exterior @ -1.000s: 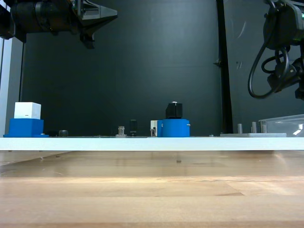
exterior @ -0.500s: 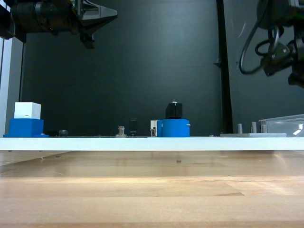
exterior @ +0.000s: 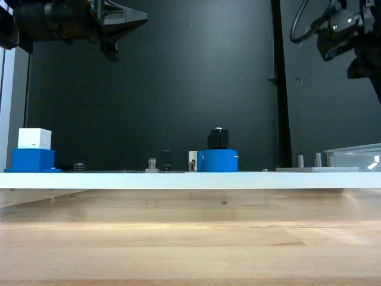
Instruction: Pick the 16mm cylinder and place it in the taskboard
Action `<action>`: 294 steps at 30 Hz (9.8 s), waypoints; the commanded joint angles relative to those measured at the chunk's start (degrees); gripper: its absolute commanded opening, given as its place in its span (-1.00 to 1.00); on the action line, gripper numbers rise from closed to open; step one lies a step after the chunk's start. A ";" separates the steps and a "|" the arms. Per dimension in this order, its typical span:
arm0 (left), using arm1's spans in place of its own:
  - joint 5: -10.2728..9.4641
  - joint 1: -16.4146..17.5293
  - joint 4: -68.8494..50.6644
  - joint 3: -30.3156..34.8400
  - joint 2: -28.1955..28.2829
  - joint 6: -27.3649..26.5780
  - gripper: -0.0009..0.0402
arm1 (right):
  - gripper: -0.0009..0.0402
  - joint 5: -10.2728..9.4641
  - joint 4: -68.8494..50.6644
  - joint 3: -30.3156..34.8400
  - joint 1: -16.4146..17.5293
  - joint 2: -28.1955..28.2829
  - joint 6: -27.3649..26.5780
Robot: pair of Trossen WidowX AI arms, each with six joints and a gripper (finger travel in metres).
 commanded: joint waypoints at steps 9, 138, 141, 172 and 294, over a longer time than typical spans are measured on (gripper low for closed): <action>0.00 0.02 0.02 0.02 0.00 0.02 -0.96 | -0.74 -1.36 -1.38 1.81 0.13 0.02 -2.01; 0.00 0.02 0.02 0.02 0.00 0.02 -0.96 | -0.74 -1.55 10.82 31.12 -1.14 41.72 -18.21; 0.00 0.02 0.02 0.02 0.00 0.02 -0.96 | -0.74 -1.53 10.78 31.04 -1.14 41.86 -18.18; 0.00 0.00 0.02 0.02 0.00 0.02 -0.96 | -0.74 -1.57 11.87 29.70 -1.01 41.94 -17.73; 0.00 0.02 0.02 0.02 0.00 0.02 -0.96 | -0.08 -0.90 19.28 24.61 -0.50 41.88 -16.87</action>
